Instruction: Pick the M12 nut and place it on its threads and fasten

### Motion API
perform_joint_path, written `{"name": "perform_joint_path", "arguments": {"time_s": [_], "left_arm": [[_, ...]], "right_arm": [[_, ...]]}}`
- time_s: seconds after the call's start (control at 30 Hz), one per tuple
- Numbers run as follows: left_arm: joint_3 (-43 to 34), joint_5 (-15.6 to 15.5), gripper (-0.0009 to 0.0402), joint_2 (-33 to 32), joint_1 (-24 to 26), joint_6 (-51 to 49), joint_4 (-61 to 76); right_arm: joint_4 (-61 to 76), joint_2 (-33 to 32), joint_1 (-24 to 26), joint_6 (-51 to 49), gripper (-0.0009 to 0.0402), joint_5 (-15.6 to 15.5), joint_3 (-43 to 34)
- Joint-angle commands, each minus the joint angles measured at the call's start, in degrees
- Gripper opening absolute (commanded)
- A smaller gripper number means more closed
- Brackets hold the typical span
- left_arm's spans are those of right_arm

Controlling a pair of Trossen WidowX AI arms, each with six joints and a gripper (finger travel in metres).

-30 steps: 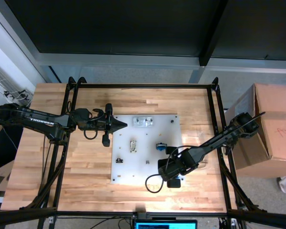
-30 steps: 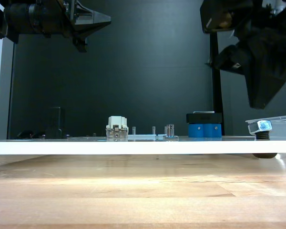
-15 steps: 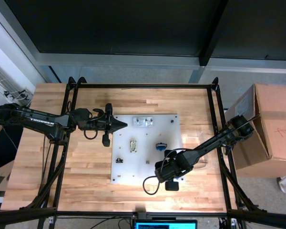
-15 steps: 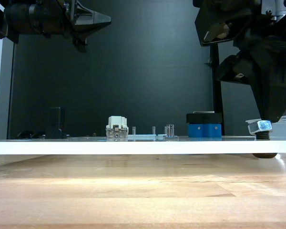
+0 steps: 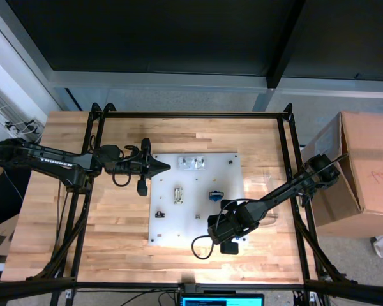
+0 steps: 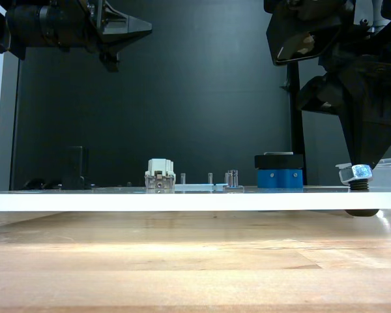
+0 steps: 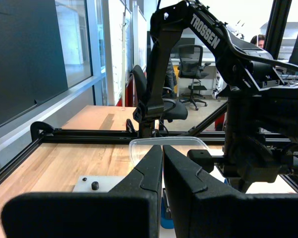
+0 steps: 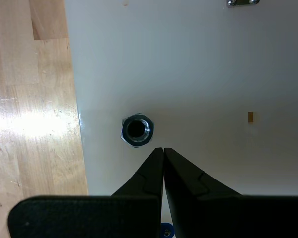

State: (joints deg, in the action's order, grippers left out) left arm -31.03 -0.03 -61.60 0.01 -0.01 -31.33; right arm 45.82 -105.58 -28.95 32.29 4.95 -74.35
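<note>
The small silver M12 nut (image 6: 360, 172) sits on its black ribbed stud (image 6: 359, 185) at the white board's (image 6: 182, 199) near right edge, with ribs still showing beneath it. From above, the nut (image 8: 136, 130) lies flat on the board (image 8: 213, 74), its bore dark. My right gripper (image 8: 163, 149) is shut on nothing, its tips just beside the nut. In the low view the right gripper (image 6: 366, 160) hangs directly above the nut. In the high view the right gripper (image 5: 233, 233) hides the nut. My left gripper (image 5: 166, 167) is shut and raised over the board's far left edge.
A blue block (image 6: 279, 175), a white connector (image 6: 159, 177) and a silver post (image 6: 232, 177) stand mid-board. The clear tray (image 6: 384, 171) lies behind the stud. A cardboard box (image 5: 364, 172) stands off the table's right edge. Black frame rails ring the table.
My right gripper has come down and shifted left, so its tips now hang just over the nut. The nut stays on its stud. The left arm has not moved.
</note>
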Motion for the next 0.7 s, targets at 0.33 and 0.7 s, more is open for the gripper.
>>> {"name": "perform_joint_path", "arguments": {"time_s": [0.33, 0.7], "left_arm": [[0.0, 0.0, 0.0, 0.0, 0.0, 0.0, 0.0], [0.0, 0.0, 0.0, 0.0, 0.0, 0.0, 0.0]], "right_arm": [[-1.6, -1.5, -0.1, 0.4, 0.0, -0.5, 0.2], [-0.4, -1.4, -0.1, 1.0, 0.0, -6.5, -0.9]]}}
